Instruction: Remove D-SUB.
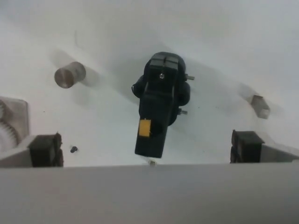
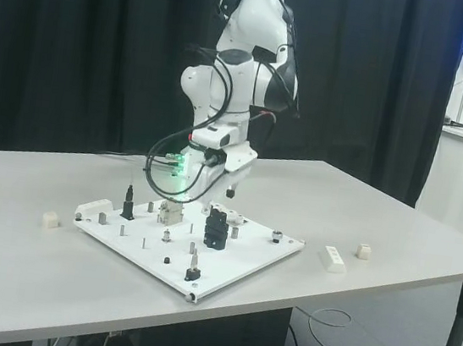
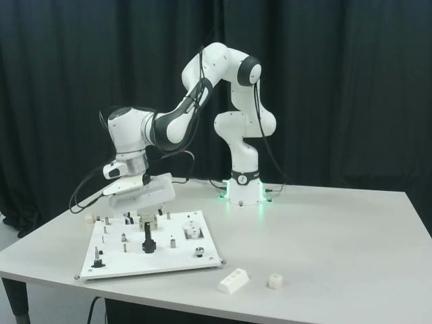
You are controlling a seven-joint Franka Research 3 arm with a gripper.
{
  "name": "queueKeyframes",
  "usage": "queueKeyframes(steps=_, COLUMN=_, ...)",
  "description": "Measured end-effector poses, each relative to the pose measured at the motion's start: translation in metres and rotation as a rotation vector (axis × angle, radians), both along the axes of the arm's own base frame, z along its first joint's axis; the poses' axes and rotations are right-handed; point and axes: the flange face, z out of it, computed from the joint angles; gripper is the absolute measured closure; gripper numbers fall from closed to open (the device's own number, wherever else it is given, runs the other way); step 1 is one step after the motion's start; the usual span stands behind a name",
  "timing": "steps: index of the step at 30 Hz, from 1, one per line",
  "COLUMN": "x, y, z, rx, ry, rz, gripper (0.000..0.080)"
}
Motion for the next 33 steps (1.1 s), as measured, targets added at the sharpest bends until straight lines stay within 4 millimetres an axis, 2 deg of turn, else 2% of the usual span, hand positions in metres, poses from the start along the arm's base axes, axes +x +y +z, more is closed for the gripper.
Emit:
queueKeyframes(steps=28, x=-0.009, y=0.011, z=-0.05, rx=-0.024, ry=-0.026, rz=-0.041, gripper=0.0003)
queueKeyframes(steps=29, x=-0.01, y=0.011, z=-0.051, rx=-0.027, ry=-0.027, rz=-0.043, gripper=0.0128)
queueKeyframes(steps=33, x=-0.011, y=0.012, z=-0.054, rx=-0.035, ry=-0.03, rz=-0.05, gripper=0.0128)
